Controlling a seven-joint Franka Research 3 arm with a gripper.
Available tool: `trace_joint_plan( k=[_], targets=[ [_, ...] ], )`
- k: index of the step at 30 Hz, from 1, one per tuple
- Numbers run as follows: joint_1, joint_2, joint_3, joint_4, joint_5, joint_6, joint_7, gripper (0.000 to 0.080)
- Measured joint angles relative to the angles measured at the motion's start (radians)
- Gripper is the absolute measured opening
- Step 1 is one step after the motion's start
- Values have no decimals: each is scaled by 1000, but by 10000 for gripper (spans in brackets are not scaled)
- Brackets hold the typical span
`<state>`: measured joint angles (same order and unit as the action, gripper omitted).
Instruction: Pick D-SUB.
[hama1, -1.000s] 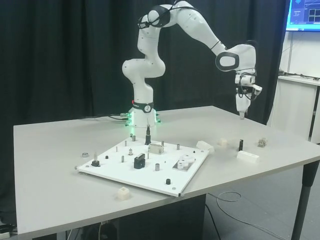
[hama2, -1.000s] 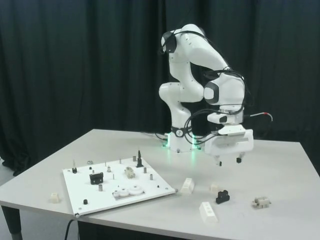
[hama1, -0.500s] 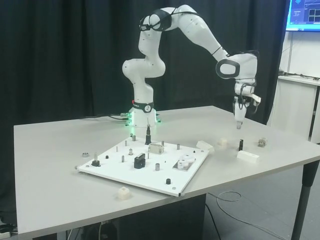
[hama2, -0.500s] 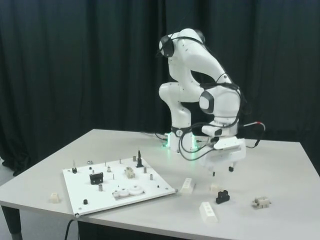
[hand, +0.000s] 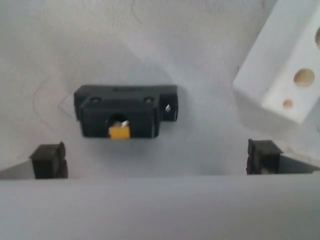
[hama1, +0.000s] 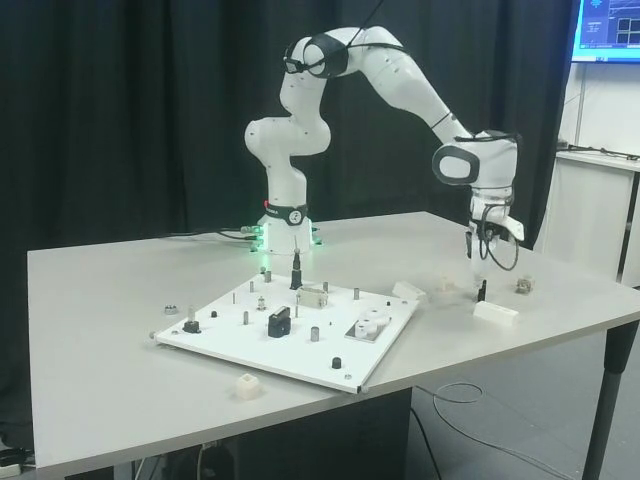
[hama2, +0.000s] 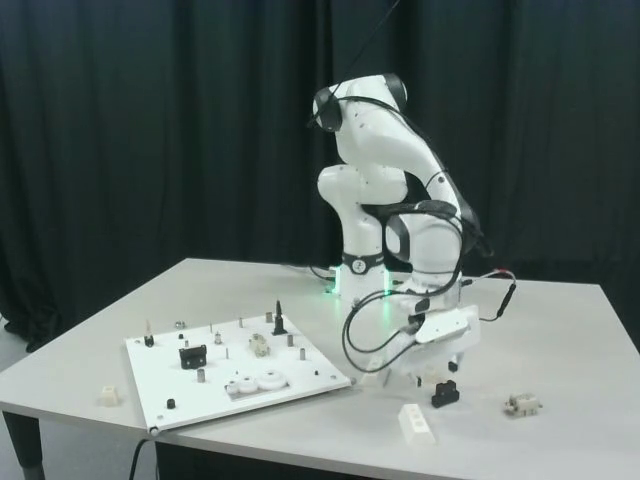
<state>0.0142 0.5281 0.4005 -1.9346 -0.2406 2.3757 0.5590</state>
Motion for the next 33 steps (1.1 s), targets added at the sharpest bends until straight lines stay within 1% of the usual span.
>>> trace_joint_plan(
  k=[4, 10, 13, 15, 19, 23, 27, 33],
  targets=[
    [42, 22, -51, 27, 64, -1, -56, 800],
    [145, 31, -155, 55, 170, -18, -121, 800],
    [203, 31, -208, 65, 209, -33, -132, 800],
    [238, 32, -238, 72, 227, -47, -132, 800],
    [297, 32, -284, 85, 246, -72, -132, 800],
    [337, 32, -313, 92, 249, -81, -130, 800],
    [361, 33, -331, 93, 249, -83, -121, 800],
    [371, 41, -343, 95, 249, -82, -113, 800]
  ],
)
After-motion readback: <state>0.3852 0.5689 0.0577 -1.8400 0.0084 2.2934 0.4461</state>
